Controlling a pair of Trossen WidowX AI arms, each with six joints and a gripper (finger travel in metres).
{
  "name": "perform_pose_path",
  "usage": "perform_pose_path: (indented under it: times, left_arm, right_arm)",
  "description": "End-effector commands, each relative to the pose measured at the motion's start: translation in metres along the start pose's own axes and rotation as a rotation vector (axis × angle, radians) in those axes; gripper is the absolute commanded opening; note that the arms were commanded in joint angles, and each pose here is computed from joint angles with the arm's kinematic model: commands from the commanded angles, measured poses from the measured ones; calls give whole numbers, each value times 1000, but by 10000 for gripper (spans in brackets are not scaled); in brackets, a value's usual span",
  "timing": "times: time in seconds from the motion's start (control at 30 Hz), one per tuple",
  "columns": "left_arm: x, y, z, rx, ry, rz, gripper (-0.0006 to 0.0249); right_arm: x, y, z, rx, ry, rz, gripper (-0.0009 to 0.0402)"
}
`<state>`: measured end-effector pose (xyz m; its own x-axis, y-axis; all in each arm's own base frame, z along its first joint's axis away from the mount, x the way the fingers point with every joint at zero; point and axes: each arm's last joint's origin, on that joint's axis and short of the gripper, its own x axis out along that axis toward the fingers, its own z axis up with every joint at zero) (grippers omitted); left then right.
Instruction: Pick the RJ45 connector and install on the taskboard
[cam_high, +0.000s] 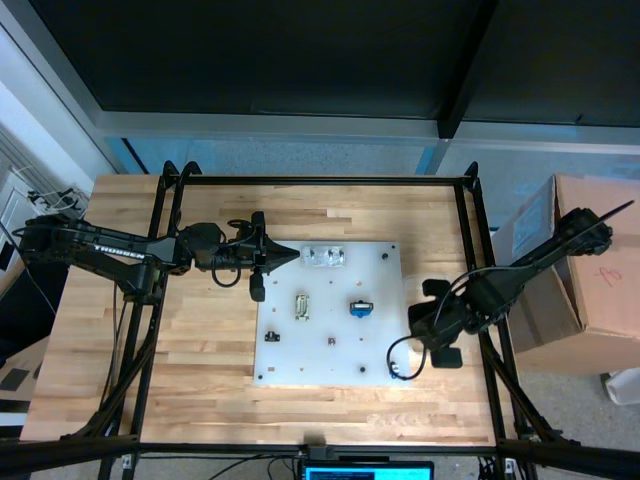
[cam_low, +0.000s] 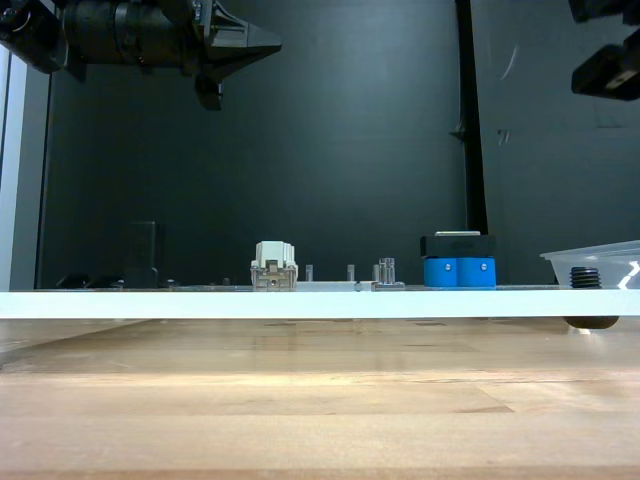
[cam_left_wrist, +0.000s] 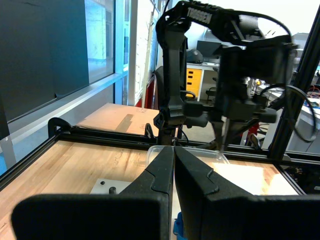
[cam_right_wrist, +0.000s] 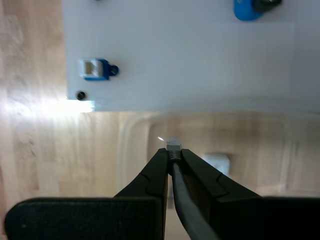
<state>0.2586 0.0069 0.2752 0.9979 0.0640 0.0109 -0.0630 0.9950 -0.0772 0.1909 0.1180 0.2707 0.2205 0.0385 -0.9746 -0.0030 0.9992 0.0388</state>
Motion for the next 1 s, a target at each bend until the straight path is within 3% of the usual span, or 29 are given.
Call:
perform_pose_path:
  times: [0.03,0.3,0.53,1.0]
  left_arm:
    - [0,0,0,0,0,0,0]
    - [0,0,0,0,0,0,0]
    - [0,0,0,0,0,0,0]
    - [0,0,0,0,0,0,0]
  right_arm:
    - [2,14,10,-11,-5,9,0]
    - [8,48,24,-37,7,17,0]
    - [21,63,33,-27,-9,36,0]
    - [41,72,40,-32,-10,5,0]
